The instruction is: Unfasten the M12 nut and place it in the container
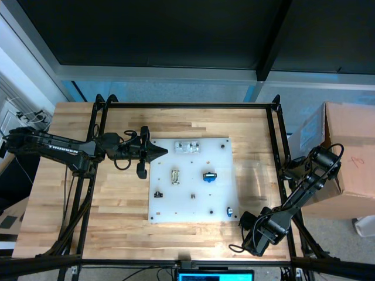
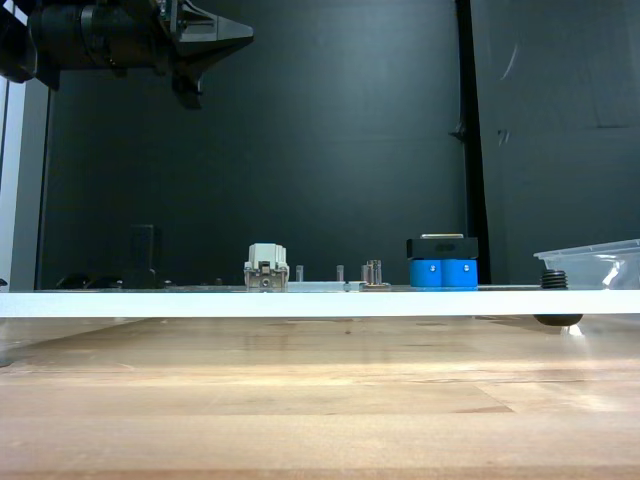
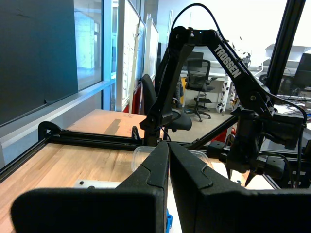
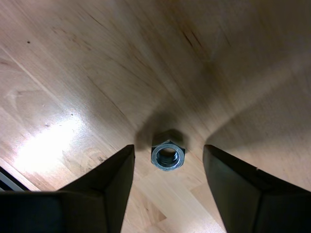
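The nut (image 4: 167,156) lies free on the wooden table (image 4: 73,73), between the right gripper's (image 4: 168,148) spread fingers and touching neither. The left gripper (image 1: 164,152), pressed together, hovers over the board's (image 1: 176,205) left edge.

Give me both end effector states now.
Left end effector: closed, empty, above the board's left edge.
Right end effector: open around the nut, which lies free on the table.

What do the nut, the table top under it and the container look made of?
M12 nut: bare silvery metal, dull sheen, lying free on the table, between the right gripper's open fingers. Table: pale wood, visible grain, glossy. Container: clear plastic, likely; see-through. Left gripper hangs shut above the board's left edge.
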You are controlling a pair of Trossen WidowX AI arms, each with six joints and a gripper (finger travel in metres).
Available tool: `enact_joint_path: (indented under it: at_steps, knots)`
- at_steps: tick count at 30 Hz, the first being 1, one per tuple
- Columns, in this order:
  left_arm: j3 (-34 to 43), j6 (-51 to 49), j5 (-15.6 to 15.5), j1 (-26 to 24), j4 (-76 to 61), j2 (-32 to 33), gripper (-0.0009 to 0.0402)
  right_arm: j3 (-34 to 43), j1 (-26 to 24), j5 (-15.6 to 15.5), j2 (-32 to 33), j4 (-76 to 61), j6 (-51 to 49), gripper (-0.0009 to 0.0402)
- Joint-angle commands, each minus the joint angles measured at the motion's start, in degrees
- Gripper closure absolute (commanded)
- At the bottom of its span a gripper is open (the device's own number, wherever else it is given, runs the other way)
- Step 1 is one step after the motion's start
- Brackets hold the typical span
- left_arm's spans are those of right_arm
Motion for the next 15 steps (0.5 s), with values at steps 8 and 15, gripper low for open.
enact_joint_path:
  at_steps: [8, 15]
  knots:
    - [0.0, 0.0, 0.0, 0.0, 0.0, 0.0, 0.0393, -0.8, 0.0, 0.1, 0.0, 1.0, -0.6, 0.0311]
    - [0.0, 0.0, 0.0, 0.0, 0.0, 0.0, 0.0393, -1.3, 0.0, -0.4, 0.0, 2.4, -1.6, 0.0360]
